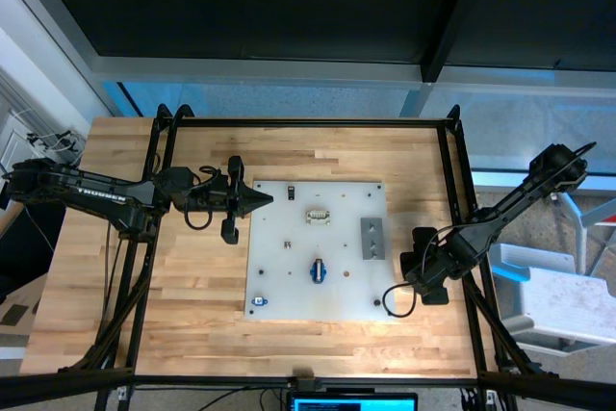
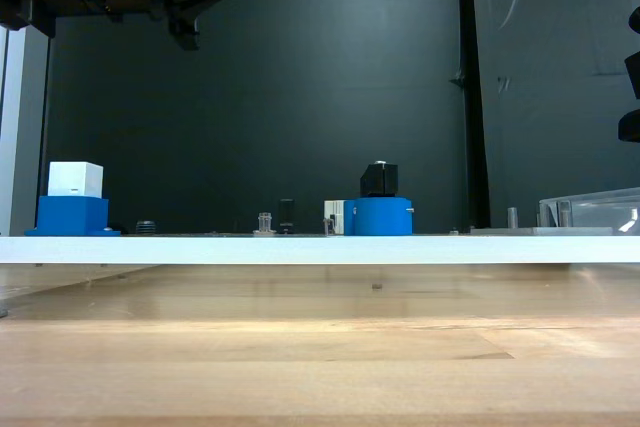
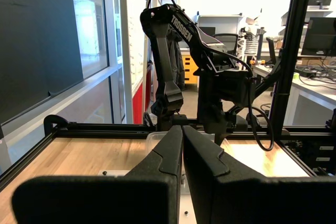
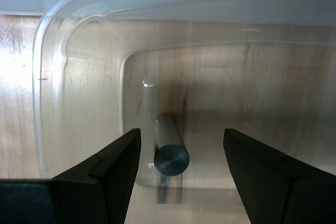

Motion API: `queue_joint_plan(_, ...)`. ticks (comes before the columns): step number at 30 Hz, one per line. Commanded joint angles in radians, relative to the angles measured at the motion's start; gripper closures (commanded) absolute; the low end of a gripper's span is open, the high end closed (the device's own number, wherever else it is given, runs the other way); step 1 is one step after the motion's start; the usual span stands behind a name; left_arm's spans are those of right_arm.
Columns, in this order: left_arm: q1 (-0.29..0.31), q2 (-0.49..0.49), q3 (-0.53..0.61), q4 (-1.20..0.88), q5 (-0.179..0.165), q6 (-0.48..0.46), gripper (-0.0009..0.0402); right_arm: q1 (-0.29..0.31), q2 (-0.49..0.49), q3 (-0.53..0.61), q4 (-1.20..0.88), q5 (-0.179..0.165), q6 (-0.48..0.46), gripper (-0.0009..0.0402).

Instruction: Pick the 16mm cylinder and place it in the taskboard

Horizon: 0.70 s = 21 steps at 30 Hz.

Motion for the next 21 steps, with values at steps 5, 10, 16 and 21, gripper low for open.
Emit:
queue_joint_plan(5, 0.000, 0.000, 0.000, 0.000, 0.000, 0.000, 0.0393, 0.000, 0.000, 0.000, -0.002, 0.000, -0.001, 0.0215)
queue_joint_plan(10, 0.000, 0.000, 0.000, 0.000, 0.000, 0.000, 0.0393, 0.000, 0.000, 0.000, -0.002, 0.000, -0.002, 0.0238)
queue_joint_plan(16, 0.000, 0.000, 0.000, 0.000, 0.000, 0.000, 0.0393, 0.000, 0.000, 0.000, -0.002, 0.000, -0.002, 0.0254)
queue_joint_plan(21, 0.000, 0.000, 0.000, 0.000, 0.000, 0.000, 0.0393, 0.000, 0.000, 0.000, -0.002, 0.000, -0.002, 0.0265)
